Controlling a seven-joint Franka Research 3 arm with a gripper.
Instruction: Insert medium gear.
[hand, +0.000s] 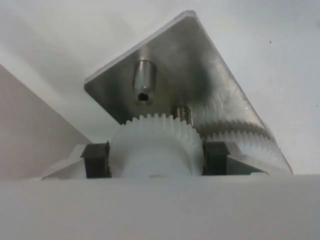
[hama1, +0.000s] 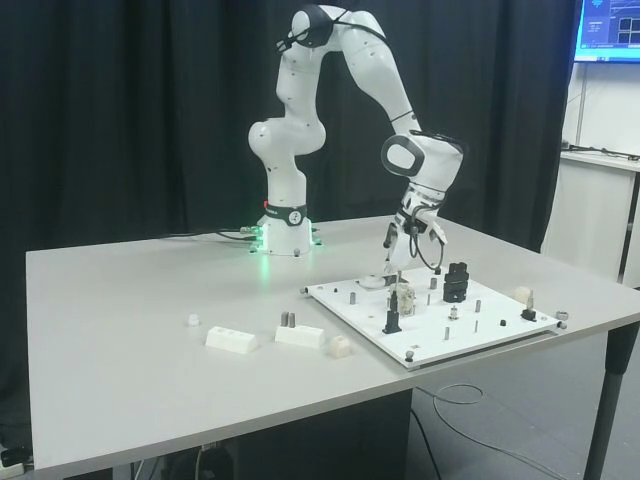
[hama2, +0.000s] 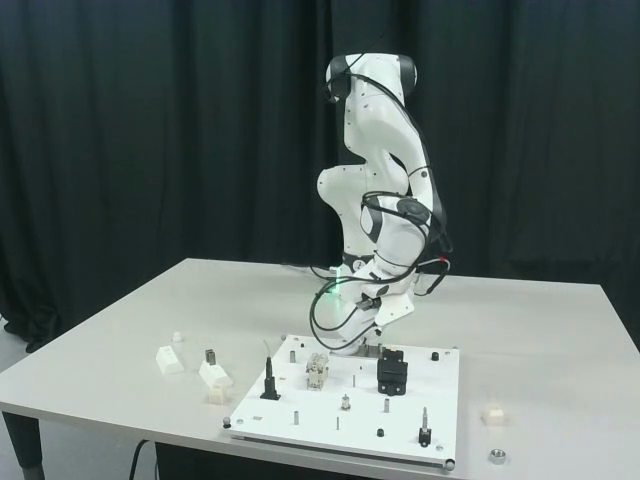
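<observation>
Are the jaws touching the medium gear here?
Touching. The wrist view shows both black pads pressed against opposite sides of the white medium gear.

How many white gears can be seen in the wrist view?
2. One white gear is held between the end effector fingers; a second gear lies behind it on the metal plate. Others may be hidden.

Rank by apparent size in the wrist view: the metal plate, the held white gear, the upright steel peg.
1. Metal plate, largest.
2. White gear, held between the gripper fingers; it sits nearer the camera, so its true size against the plate is unsure.
3. Steel peg, clearly smallest.
</observation>
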